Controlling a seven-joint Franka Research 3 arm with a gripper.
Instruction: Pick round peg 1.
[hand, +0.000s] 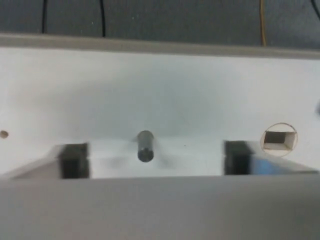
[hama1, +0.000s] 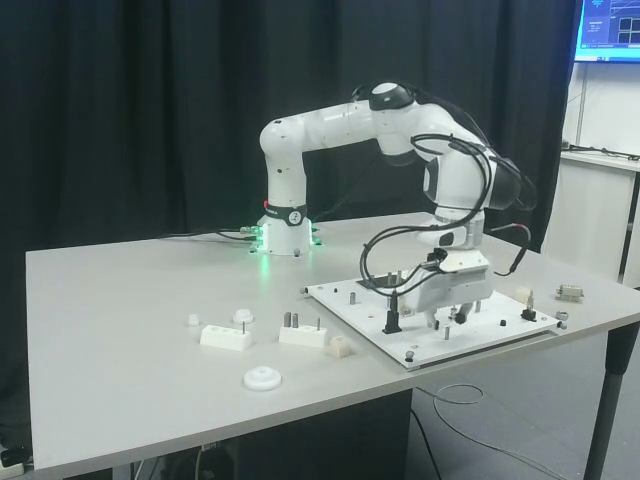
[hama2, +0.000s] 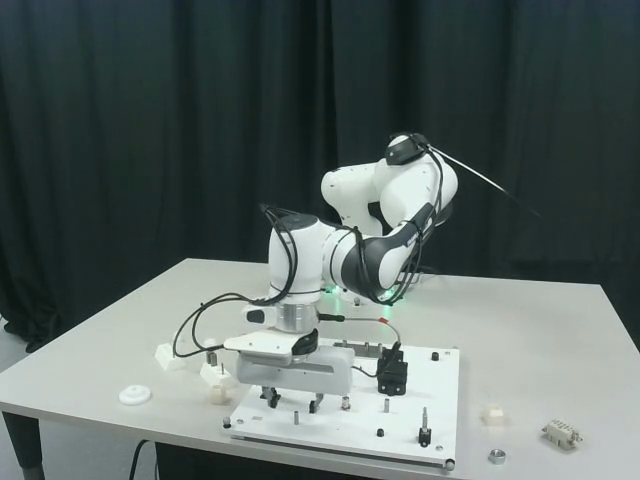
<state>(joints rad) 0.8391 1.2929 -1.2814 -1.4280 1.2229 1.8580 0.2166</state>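
Round peg 1 (hand: 145, 145) is a short grey cylinder standing upright on the white board (hand: 165, 85). My gripper (hand: 156, 160) is open and low over the board, with its black fingertips (hand: 75, 161) on either side of the peg and a wide gap to each. Neither finger touches the peg. In the first room view the gripper (hama1: 450, 317) hangs over the near part of the board (hama1: 350, 305). In the second room view the gripper (hama2: 293, 400) is near the board's front left, with the peg (hama2: 296, 412) just under it.
A square hole (hand: 279, 140) lies in the board beside one finger. Other small pegs (hama2: 386, 404) and a black block (hama1: 392, 318) stand on the board. White peg holders (hama1: 225, 335), a white disc (hama1: 262, 378) and a connector (hama1: 570, 292) lie on the grey table.
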